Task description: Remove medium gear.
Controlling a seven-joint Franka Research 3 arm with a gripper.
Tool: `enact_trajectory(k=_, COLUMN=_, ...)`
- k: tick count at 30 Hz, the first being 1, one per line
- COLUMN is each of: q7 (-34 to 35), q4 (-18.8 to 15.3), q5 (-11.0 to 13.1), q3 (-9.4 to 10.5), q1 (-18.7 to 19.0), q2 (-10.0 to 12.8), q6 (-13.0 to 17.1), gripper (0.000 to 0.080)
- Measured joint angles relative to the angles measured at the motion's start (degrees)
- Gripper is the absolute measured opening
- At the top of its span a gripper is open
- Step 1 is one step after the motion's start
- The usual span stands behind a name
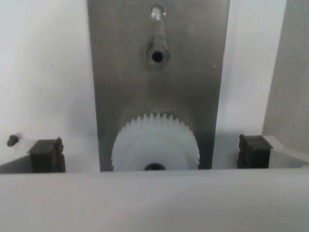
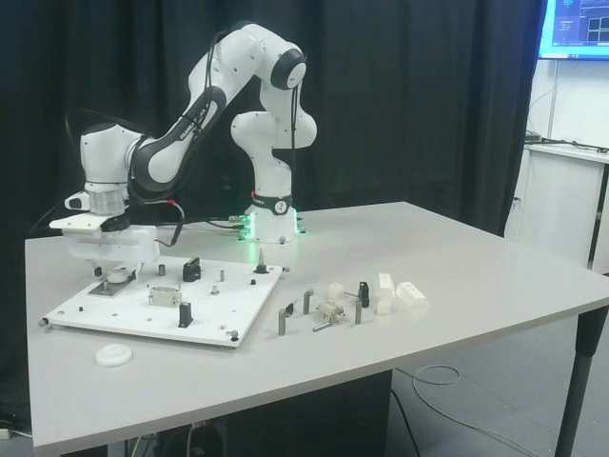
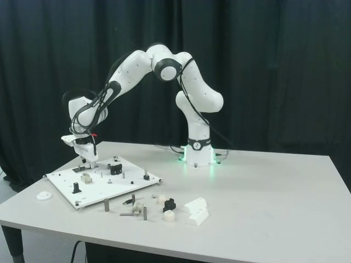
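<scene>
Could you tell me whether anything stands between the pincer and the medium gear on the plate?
Nothing visible does: in the wrist view the white gear lies on the grey plate, with the pincer open either side.

Even room light; wrist view soft (near edge blurred), green glow [image 2: 255, 249] at base.

White toothed medium gear [image 1: 155, 147] flat on grey plate [image 1: 159, 82]

Fingers [image 1: 47, 155] flank the gear [image 1: 155, 142] with open gaps; the grey plate [image 1: 193, 72] beyond lies bare.
</scene>
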Motion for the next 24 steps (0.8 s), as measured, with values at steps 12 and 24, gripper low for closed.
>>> enact_trajectory(k=12, q7=0.0, q4=-0.7, q5=1.0, q3=0.35, q1=0.0, q2=0.0, q6=1.6, gripper=0.0704)
enact_trajectory(k=24, q7=0.0, q4=-0.8, q5=1.0, q3=0.38, q1=0.0, q2=0.0, q6=2.1, gripper=0.0524)
